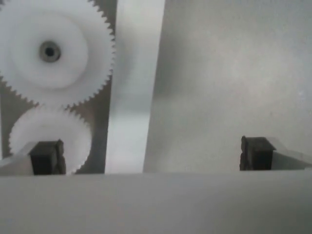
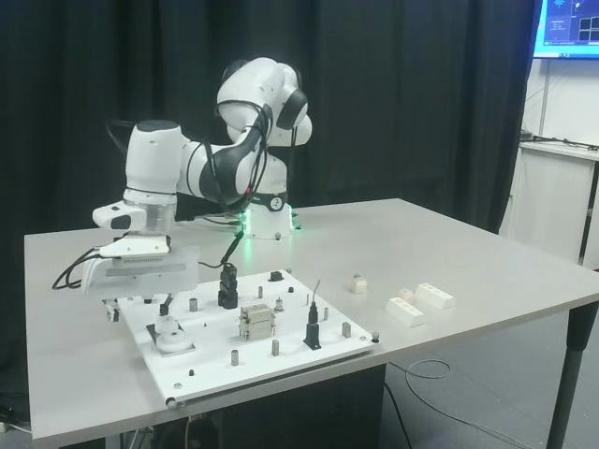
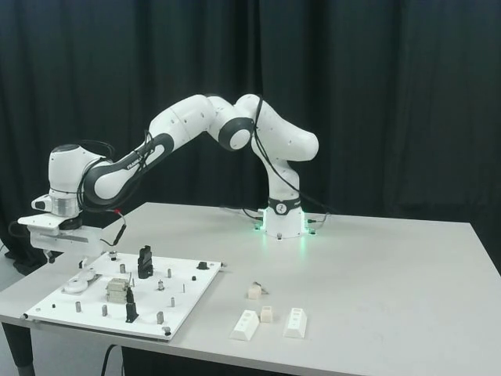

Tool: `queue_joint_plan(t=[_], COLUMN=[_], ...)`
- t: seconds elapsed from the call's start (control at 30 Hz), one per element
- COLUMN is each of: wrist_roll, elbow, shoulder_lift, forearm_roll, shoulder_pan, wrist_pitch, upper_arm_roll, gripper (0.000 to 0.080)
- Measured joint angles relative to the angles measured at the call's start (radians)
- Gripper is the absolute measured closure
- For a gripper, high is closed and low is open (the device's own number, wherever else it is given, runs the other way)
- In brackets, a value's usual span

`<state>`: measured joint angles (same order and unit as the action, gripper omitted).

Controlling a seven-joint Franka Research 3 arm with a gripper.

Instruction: Insert medium gear.

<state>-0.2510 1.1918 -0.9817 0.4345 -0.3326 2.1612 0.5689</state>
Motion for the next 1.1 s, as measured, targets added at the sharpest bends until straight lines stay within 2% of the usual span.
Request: queue_joint_plan(t=[0.3, 1.1], wrist_roll=[0.034, 0.039], elbow=[-0.032, -0.054], shoulder_lift=[-0.028, -0.044], forearm_roll=[0.0, 0.0], shoulder_pan=[-0.009, -0.017], wrist_pitch=[-0.005, -0.011], upper_arm_roll=[0.0, -0.001], gripper=[0.0003, 0.0003])
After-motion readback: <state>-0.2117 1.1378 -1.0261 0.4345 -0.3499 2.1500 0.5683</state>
